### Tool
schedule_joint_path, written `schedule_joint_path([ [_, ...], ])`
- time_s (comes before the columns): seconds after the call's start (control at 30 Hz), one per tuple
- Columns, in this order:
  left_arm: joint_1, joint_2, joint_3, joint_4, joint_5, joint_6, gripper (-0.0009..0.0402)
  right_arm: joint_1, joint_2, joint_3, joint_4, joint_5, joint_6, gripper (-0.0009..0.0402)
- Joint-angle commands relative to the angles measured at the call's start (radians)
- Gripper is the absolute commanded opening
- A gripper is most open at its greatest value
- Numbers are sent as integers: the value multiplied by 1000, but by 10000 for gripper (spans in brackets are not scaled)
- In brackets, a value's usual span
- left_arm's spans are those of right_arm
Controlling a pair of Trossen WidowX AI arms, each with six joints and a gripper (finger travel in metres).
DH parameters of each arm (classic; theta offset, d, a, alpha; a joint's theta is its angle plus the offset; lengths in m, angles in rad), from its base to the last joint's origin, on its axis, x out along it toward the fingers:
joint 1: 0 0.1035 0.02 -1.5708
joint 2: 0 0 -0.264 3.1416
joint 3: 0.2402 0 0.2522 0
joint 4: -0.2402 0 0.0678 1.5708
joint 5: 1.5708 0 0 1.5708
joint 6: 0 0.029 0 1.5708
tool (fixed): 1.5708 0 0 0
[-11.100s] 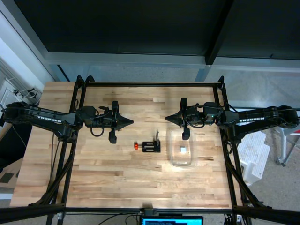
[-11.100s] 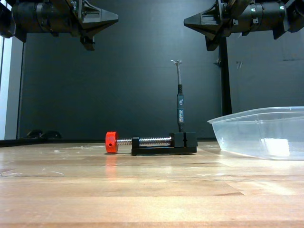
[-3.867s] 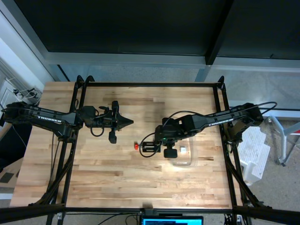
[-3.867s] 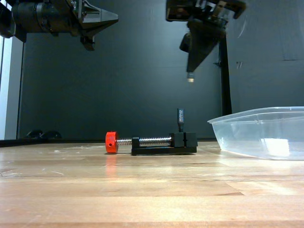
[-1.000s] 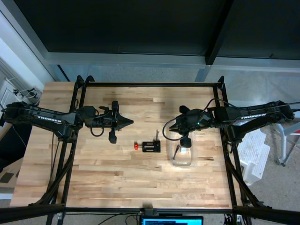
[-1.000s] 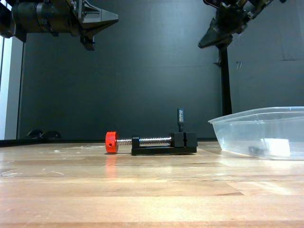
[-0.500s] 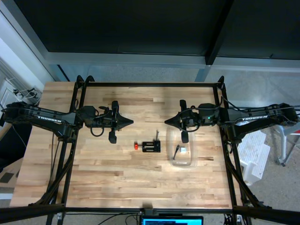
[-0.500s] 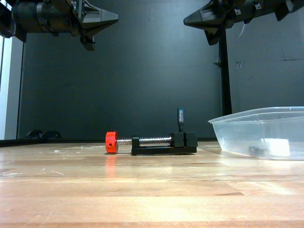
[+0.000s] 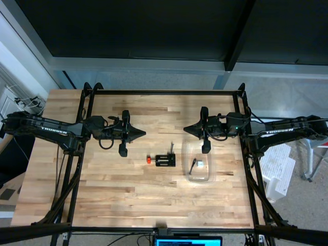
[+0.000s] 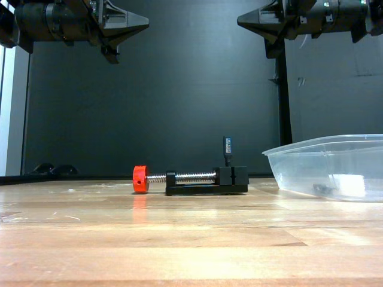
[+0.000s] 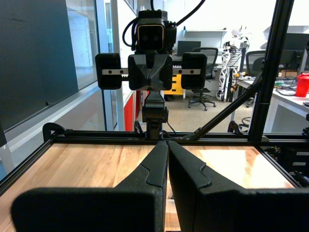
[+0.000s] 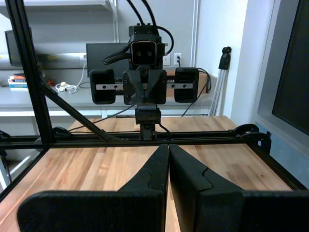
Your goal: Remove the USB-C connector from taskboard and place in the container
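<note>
The taskboard (image 9: 163,160) (image 10: 197,179), a black vise with an orange-red knob, sits mid-table. The USB-C connector (image 9: 192,165) (image 10: 323,189) lies as a thin dark stick on the floor of the clear container (image 9: 199,181) (image 10: 299,161), just right of the taskboard. My right gripper (image 9: 184,128) (image 10: 239,21) (image 12: 168,145) hangs shut and empty, high above the table behind the container. Level with it on the left, well away from the taskboard, my left gripper (image 9: 145,134) (image 10: 146,23) (image 11: 167,142) is shut and empty too.
A small pale square block (image 9: 201,163) (image 10: 349,184) lies in the container beside the connector. A short dark upright stub (image 10: 227,149) stands on the taskboard's right jaw. A black frame (image 9: 164,93) borders the wooden table.
The right arm has drawn back to the right and levelled out at its high pose. The connector lies still in the container. The left arm has not moved.
</note>
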Motion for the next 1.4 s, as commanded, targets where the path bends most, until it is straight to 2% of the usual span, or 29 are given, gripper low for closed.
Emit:
schedule_joint_path([
  [0.03, 0, 0, 0, 0, 0, 0, 0, -7, 0, -8, 4, -2, -2, 0],
  [0.1, 0, 0, 0, 0, 0, 0, 0, -8, 0, -13, 8, -21, 2, 0],
  [0.33, 0, 0, 0, 0, 0, 0, 0, -8, -4, -31, 27, -36, 53, 0],
  [0.5, 0, 0, 0, 0, 0, 0, 0, -8, -5, -48, 47, -17, 45, 0],
  [1.4, 0, 0, 0, 0, 0, 0, 0, -8, -5, -50, 60, -18, 41, 0],
])
